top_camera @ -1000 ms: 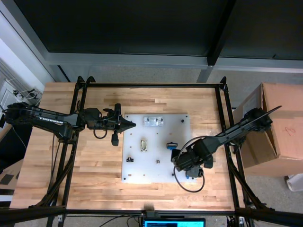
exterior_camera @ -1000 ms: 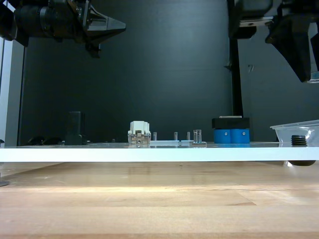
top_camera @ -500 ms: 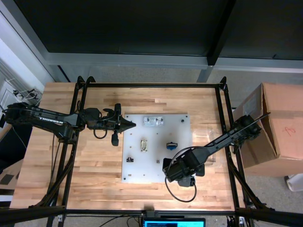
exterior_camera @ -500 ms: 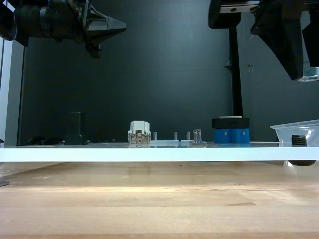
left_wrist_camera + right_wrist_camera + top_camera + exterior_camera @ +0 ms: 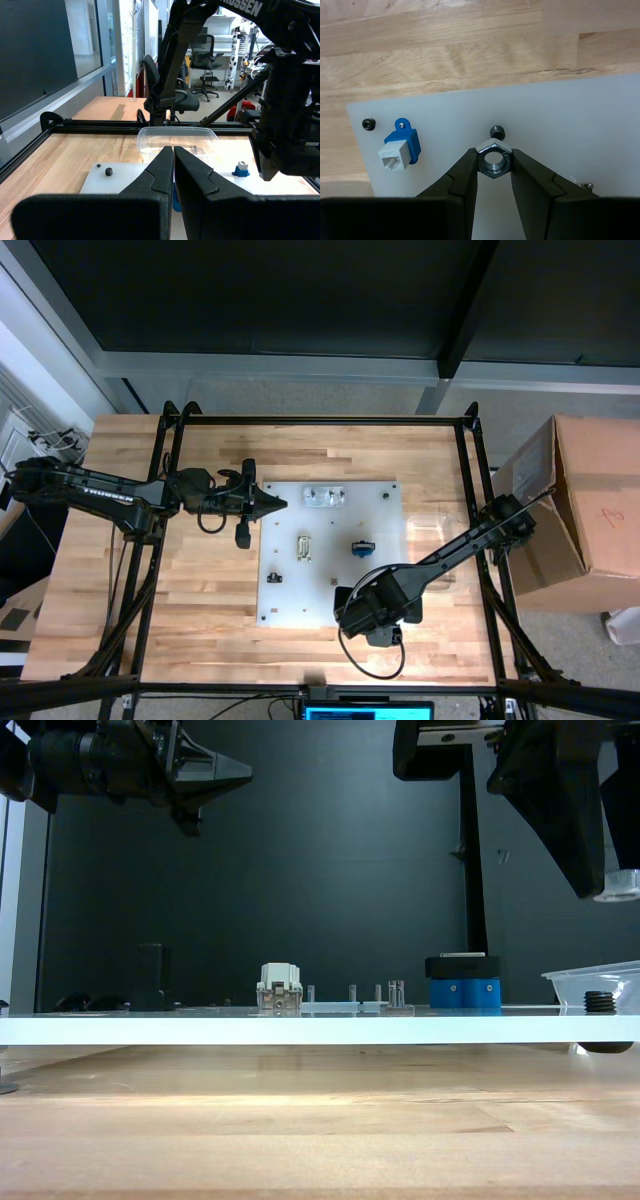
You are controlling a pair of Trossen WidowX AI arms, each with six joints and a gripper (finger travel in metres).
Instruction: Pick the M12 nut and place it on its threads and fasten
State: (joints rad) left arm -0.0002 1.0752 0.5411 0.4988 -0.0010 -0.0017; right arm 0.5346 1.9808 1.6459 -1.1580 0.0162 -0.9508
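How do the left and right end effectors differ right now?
The left end effector is shut on nothing; the right end effector is shut on the M12 nut. The left lies level over the far left edge of the white board; the right points down near the bare stud, nut clear of it. Both hang above the board.

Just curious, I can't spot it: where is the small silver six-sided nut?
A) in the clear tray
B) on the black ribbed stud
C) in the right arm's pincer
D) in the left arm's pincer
C: the right pincer grips the small silver six-sided nut above the white board, clear of the bare short black ribbed stud; the left pincer hangs shut and empty over the board's left edge.
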